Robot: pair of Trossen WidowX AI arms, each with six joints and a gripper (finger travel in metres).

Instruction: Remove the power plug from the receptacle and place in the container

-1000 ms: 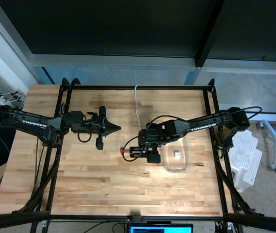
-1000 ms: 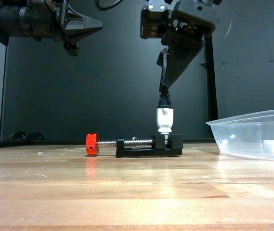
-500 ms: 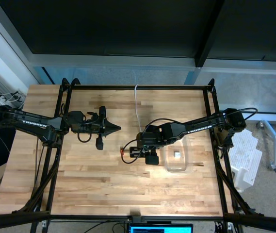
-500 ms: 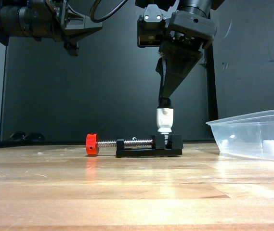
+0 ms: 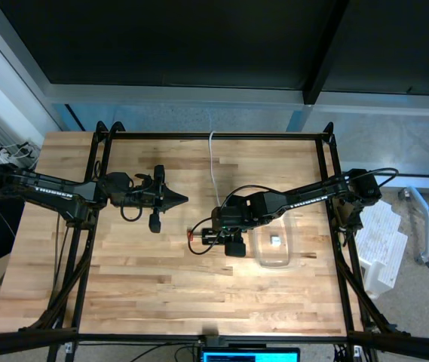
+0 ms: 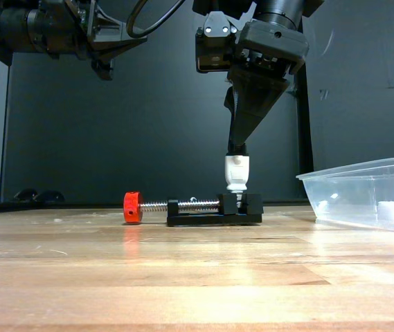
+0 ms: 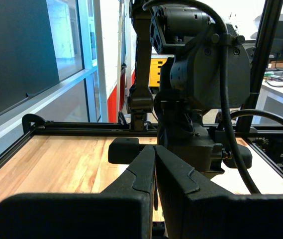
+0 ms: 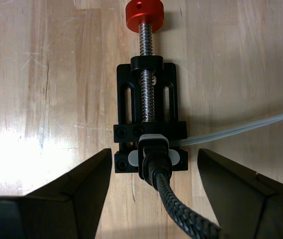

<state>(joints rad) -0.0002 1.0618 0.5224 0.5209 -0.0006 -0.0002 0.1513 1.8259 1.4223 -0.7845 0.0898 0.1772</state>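
1. Over the middle of the table (image 5: 161, 286), my right gripper (image 6: 237, 143) hangs pointing straight down, with its tips at the power plug (image 8: 153, 152).
2. Its jaws stand wide apart, one finger (image 8: 89, 189) on either side of the plug. They touch nothing and hold nothing.
3. The power plug sits upright, seated in the receptacle (image 6: 236, 171), and its braided black tail (image 8: 181, 211) rises between my fingers.
4. The receptacle is clamped in the black vise (image 6: 214, 209). Seen from above, the red-orange knob (image 6: 132, 207) sticks out at 9 o'clock and the white cable (image 5: 212, 162) runs off toward 12 o'clock.
5. The container (image 6: 366, 194) lies on the table at 3 o'clock of the vise, near it but apart. A small white cube (image 5: 274, 240) rests inside.
6. My left gripper (image 5: 182, 200) hovers above the table at about 10 o'clock of the vise, well apart from it. Its fingers are pressed together and it is empty.
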